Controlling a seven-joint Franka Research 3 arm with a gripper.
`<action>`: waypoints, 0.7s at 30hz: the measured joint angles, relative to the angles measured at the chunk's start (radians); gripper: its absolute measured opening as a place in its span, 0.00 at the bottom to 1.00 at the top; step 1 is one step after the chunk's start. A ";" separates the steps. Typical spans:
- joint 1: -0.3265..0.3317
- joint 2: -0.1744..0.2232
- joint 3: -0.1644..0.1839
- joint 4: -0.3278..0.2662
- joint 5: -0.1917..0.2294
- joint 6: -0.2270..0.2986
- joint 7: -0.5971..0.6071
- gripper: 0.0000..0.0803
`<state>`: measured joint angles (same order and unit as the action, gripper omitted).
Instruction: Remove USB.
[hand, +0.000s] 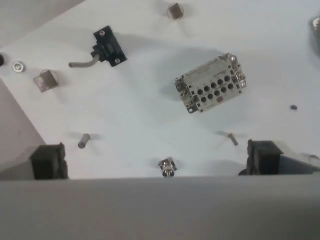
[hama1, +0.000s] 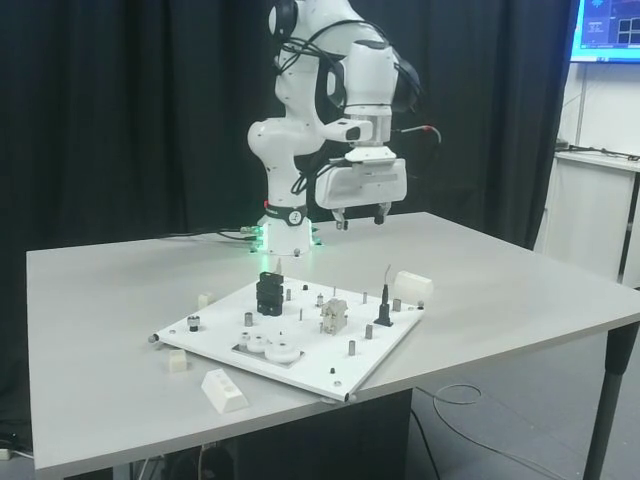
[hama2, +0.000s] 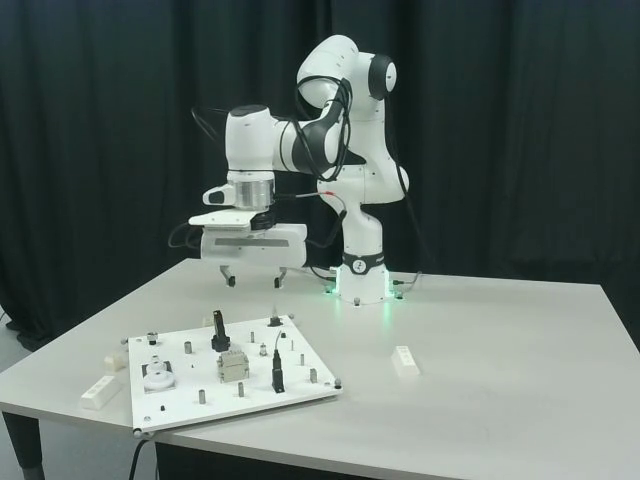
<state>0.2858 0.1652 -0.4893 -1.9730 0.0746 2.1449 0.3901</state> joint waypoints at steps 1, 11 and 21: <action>0.001 0.001 0.000 0.001 0.000 0.000 -0.006 1.00; 0.013 0.018 0.001 0.010 0.002 0.000 -0.049 1.00; 0.015 0.062 0.019 0.020 0.016 0.037 -0.110 1.00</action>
<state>0.3013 0.2272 -0.4700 -1.9526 0.0909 2.1818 0.2805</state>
